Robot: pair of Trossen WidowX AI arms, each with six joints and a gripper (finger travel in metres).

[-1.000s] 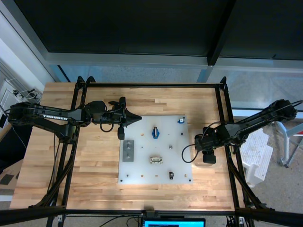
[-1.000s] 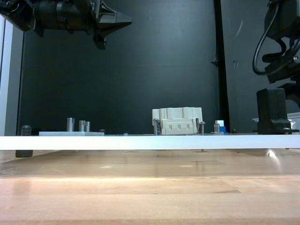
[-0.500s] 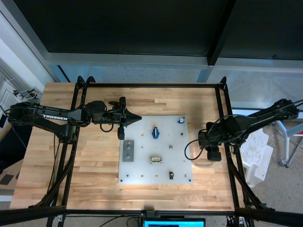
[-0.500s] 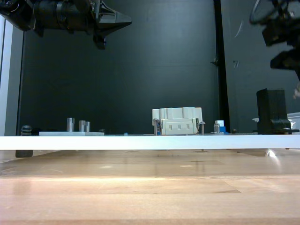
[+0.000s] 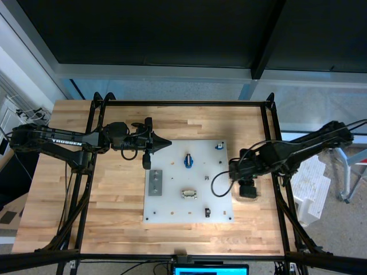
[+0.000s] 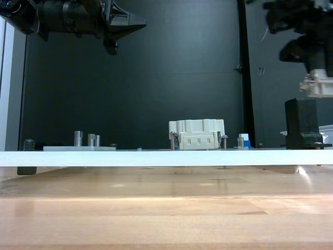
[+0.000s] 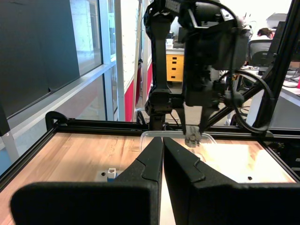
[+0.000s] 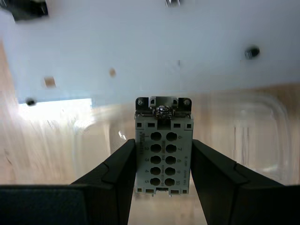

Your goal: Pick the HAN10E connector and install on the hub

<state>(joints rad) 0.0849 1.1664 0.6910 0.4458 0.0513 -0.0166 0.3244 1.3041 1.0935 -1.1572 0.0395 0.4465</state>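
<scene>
Wood table (image 5: 114, 217) is lying under both arms. The right gripper (image 5: 247, 191) is clamping the connector (image 8: 163, 145) between its fingers, hanging above a clear tray (image 8: 279, 115) just right of the hub (image 5: 172, 211). The left gripper (image 5: 165, 143) is hovering over the hub's far-left corner, its fingers pressed together and holding nothing.
</scene>
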